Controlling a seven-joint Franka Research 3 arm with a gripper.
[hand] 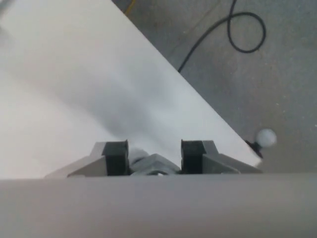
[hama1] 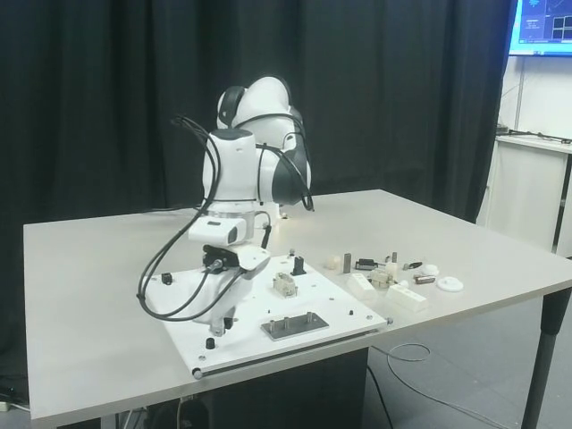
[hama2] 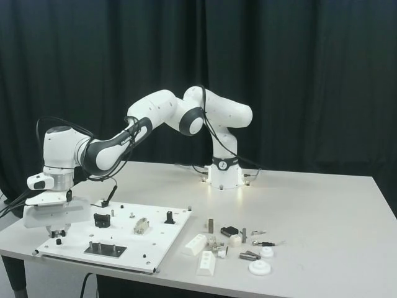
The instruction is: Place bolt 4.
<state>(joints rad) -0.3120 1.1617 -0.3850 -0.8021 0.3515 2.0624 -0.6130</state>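
Bolt 4, a grey metal hex-headed bolt [hand: 154,164], is gripped by the end effector [hand: 154,157] near the white assembly board's [hama2: 158,239] corner, apparently for insertion.

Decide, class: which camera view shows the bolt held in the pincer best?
Wrist view: the bolt sits between the black fingers of the pincer. Both room views show the pincer low over the white board, but no bolt.

I can read no text, label, brand or number anywhere; the wall screen [hama1: 542,25] shows nothing I can make out.
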